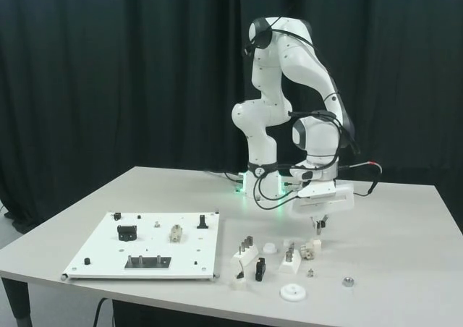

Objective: Place Ethernet.

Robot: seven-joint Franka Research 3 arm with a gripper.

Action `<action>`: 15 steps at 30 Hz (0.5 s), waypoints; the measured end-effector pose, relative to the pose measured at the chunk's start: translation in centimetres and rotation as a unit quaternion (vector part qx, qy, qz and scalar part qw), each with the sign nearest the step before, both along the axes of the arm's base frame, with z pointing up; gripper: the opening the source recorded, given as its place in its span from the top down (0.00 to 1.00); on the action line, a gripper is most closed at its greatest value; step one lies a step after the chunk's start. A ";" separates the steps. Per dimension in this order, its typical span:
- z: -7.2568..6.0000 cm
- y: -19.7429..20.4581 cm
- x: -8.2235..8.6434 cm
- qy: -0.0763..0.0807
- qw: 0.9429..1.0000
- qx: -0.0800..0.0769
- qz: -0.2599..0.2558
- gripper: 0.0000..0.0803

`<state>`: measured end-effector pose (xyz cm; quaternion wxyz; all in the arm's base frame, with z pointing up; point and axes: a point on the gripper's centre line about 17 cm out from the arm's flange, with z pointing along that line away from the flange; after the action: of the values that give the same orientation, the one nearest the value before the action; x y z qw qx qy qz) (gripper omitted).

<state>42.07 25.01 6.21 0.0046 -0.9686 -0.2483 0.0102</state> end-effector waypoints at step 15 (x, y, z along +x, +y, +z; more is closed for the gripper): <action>-0.6 -0.1 0.6 -0.008 1.000 0.000 -0.011 0.90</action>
<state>42.71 24.94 5.59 0.0026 -0.9713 -0.2380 0.0020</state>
